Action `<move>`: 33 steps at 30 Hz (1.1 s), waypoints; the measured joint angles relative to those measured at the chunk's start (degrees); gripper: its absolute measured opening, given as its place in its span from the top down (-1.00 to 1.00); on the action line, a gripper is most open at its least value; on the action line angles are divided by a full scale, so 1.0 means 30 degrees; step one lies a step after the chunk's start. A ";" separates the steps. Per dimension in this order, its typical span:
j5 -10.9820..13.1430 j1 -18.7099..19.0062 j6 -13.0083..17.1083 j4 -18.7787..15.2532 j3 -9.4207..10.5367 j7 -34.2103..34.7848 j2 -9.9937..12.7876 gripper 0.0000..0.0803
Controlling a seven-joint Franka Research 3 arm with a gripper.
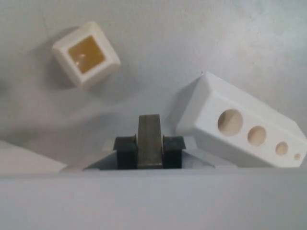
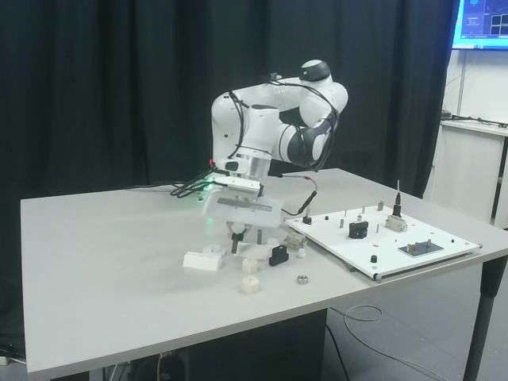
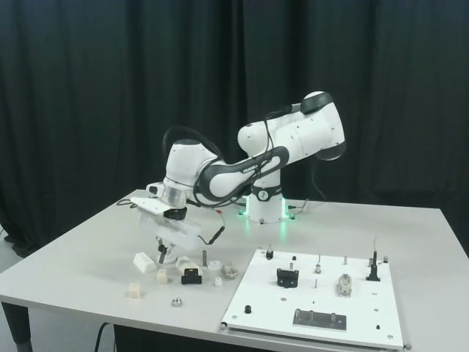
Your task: Place square peg 3.
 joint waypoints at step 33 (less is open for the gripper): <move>0.1479 -0.0661 -0.0672 0.0213 0.0715 -0.0415 0.0194 0.73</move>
